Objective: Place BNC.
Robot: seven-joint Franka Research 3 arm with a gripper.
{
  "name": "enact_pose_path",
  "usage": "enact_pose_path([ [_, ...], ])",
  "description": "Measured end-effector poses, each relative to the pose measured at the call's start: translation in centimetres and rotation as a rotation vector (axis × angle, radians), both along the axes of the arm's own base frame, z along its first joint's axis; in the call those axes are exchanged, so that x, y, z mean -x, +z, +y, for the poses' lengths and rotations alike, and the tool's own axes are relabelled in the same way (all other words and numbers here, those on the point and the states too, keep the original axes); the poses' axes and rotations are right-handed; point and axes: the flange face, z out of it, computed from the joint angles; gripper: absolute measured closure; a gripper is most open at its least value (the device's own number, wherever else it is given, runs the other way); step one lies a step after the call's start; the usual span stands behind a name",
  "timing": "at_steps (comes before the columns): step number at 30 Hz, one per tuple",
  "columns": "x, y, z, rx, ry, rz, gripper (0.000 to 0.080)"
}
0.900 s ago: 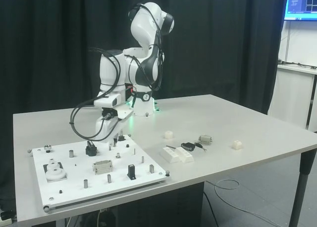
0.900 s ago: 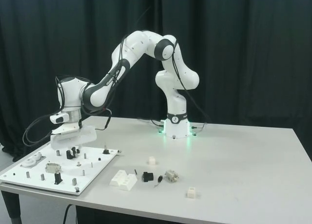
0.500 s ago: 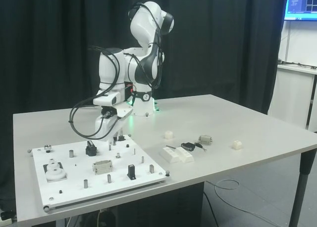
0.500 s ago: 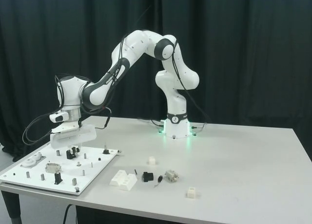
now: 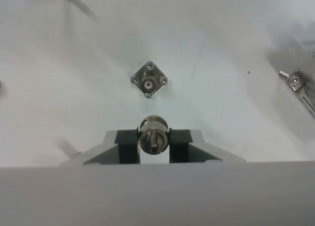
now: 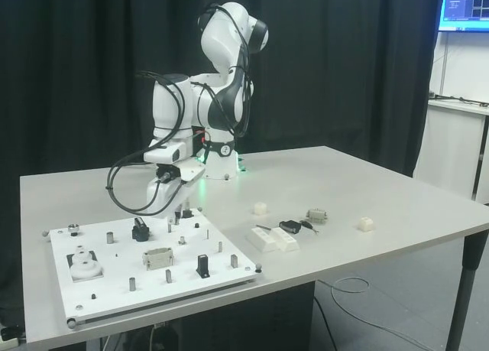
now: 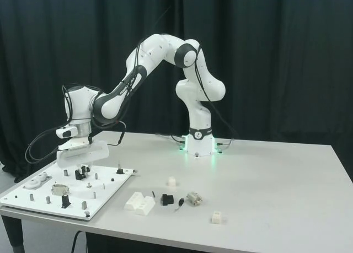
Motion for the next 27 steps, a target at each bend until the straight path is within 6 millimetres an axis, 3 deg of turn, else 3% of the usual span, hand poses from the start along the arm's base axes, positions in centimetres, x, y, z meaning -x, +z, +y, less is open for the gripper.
enact_pose_path([
  [12, -1.0, 0.1, 2.1, -0.055, -0.041, -0.009, 0.0678],
  [19, -2.4, 0.7, 5.6, -0.117, -0.075, 0.001, 0.0678],
  [27, -4.5, 1.6, 11.1, -0.166, -0.125, 0.021, 0.0678],
])
